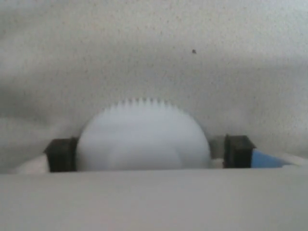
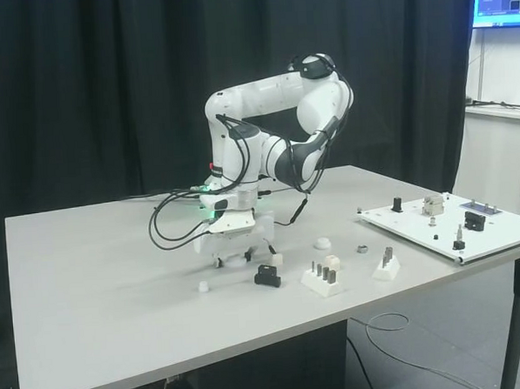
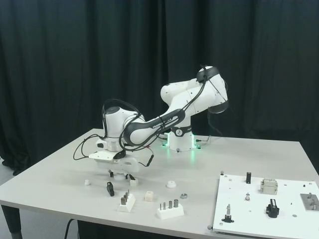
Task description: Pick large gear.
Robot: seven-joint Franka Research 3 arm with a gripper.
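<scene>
One large gear pinched between my two black fingertips, my gripper low over grey table, probably touching it.

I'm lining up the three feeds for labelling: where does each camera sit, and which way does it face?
Wrist view: on the arm's wrist, looking down past the black fingertips at the large gear between them.
First room view: off one table corner, facing the arm and the gripper.
Second room view: across the table's long edge, facing the arm's base.
Both room views share the white board.
</scene>
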